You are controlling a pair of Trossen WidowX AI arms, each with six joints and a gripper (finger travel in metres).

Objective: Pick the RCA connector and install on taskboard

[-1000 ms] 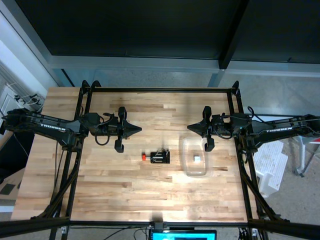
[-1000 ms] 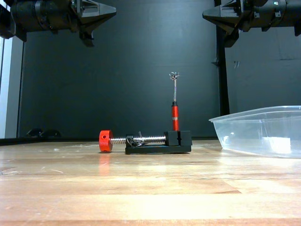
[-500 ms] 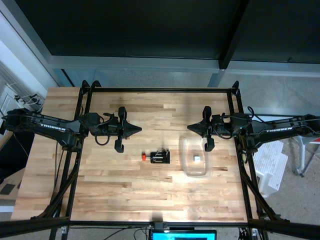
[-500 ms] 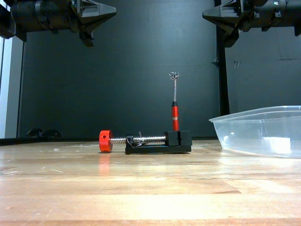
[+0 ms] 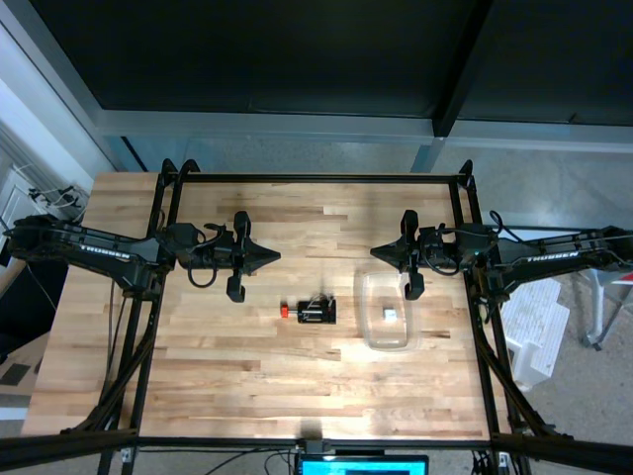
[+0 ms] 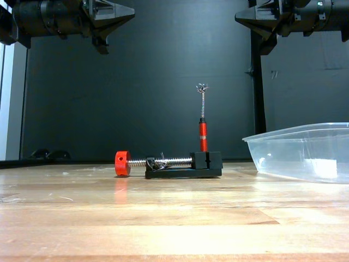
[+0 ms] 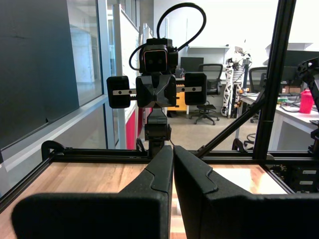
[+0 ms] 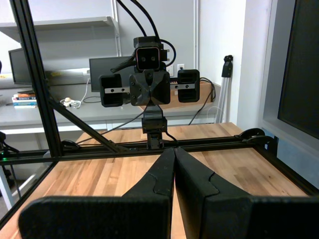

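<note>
We are hovering our left gripper (image 5: 275,257) high above and left of the black vise with the red knob (image 5: 316,313), fingers pressed together on nothing. Our right gripper (image 5: 375,253) is hanging high to the vise's right, likewise closed and empty. The red cylindrical connector (image 6: 203,134) is standing upright on the vise, its braided cable (image 6: 203,103) rising free. The clear plastic tray (image 5: 362,307) holding a white block (image 5: 390,314) is sitting right of the vise, edges apart. Bare pale wooden table (image 5: 247,376) is lying all around the vise.
</note>
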